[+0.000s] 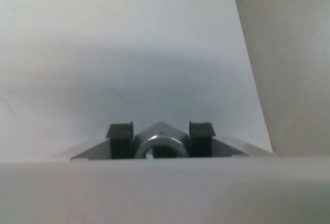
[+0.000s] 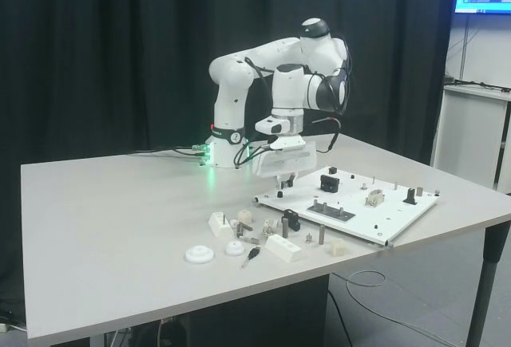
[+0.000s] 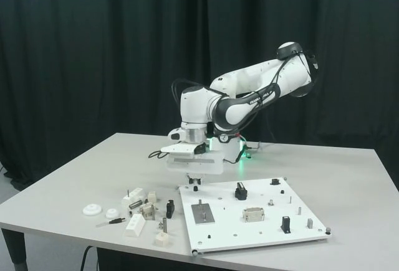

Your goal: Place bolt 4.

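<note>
— While the white arm [image 3: 249,99] reaches across the middle of the second room view, what lies under it?

— A grey tabletop [image 2: 104,203], then the flat white assembly board [image 3: 249,218] at lower right, studded with small black and grey fittings. Loose white and grey parts [image 2: 239,239] sit in a scatter at lower centre of the first room view.

— And the tool [image 1: 161,140]?

— It hangs low over the board's near-left corner, its two black pads narrowed onto a grey metal hex-headed bolt [image 1: 161,144], low in the middle of the wrist view.

— How should the placing go?

— I'd judge: keep the bolt upright, line it over its hole, descend slowly and straight, and release only once it's seated. The hole itself I can't make out.
</note>
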